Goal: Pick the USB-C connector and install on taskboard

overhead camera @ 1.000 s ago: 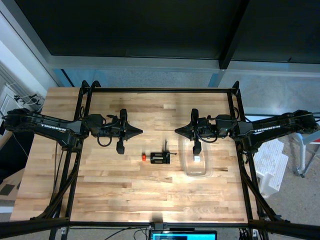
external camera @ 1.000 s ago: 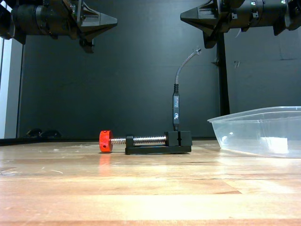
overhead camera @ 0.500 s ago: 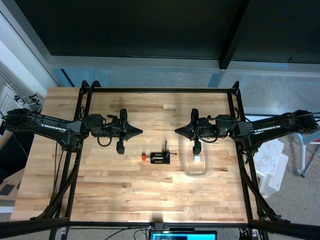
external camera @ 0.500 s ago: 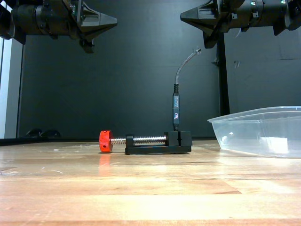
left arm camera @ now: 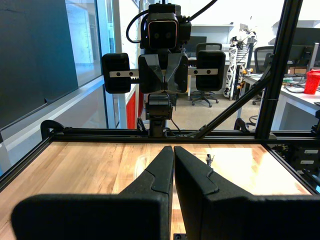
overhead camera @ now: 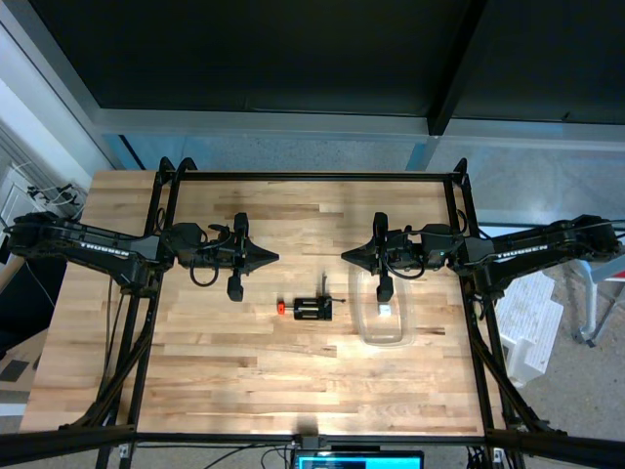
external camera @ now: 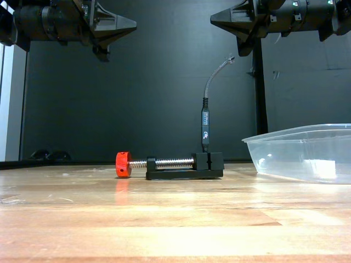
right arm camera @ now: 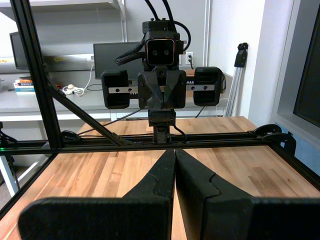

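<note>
The taskboard is a small black block with an orange-red knob at its left end, lying at mid-table. The USB-C connector, a slim dark piece with a short braided cable stub, stands upright in the block's right end and shows from above as a thin sliver. My left gripper hangs shut, high above the table and left of the block. Facing it from the right at the same height, my right gripper is also shut. Both grippers are empty, fingers pressed together.
A clear plastic tray sits just right of the block, under the right arm, with a small white square bit inside. A black frame runs around the table's far and side edges.
</note>
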